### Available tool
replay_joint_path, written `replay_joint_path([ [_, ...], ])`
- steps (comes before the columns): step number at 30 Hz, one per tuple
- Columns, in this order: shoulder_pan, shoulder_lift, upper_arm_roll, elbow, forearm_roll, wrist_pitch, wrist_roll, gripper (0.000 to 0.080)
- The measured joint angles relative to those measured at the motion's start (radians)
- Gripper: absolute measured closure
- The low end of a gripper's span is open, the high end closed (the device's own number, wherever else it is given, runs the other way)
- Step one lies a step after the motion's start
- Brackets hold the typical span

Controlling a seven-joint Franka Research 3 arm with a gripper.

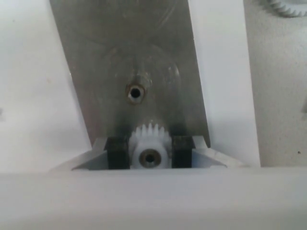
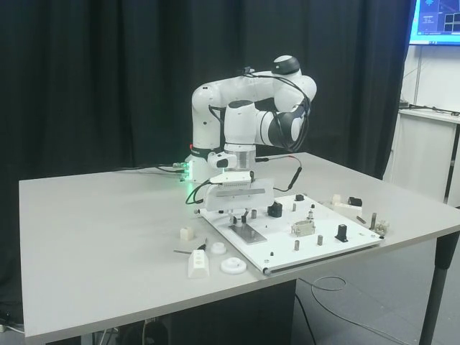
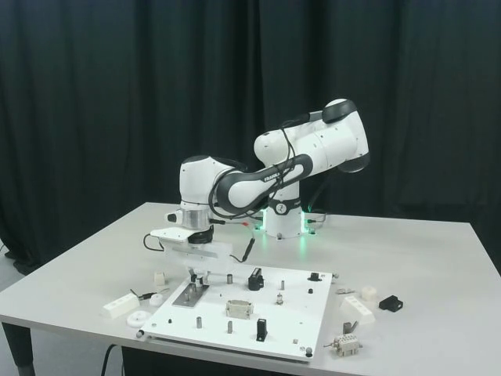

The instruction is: Remove small gear.

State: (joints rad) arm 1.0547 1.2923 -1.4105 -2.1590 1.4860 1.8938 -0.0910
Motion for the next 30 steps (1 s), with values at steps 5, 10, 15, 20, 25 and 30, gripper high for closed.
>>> replay_joint_path([
  [5,0.001,0.000,-0.001,0.000,0.000,0.000,0.000,0.0614],
  [10,0.002,0.000,-0.003,-0.002,0.000,0.000,0.006,0.0621],
  [15,0.006,0.000,-0.010,-0.004,-0.001,-0.003,0.014,0.0621],
  [20,0.006,0.000,-0.010,-0.004,-0.001,-0.003,0.014,0.0666],
  [25,0.006,0.000,-0.009,-0.004,-0.001,-0.002,0.014,0.0666],
  [30,0.006,0.000,-0.009,-0.005,-0.001,-0.002,0.019,0.0666],
])
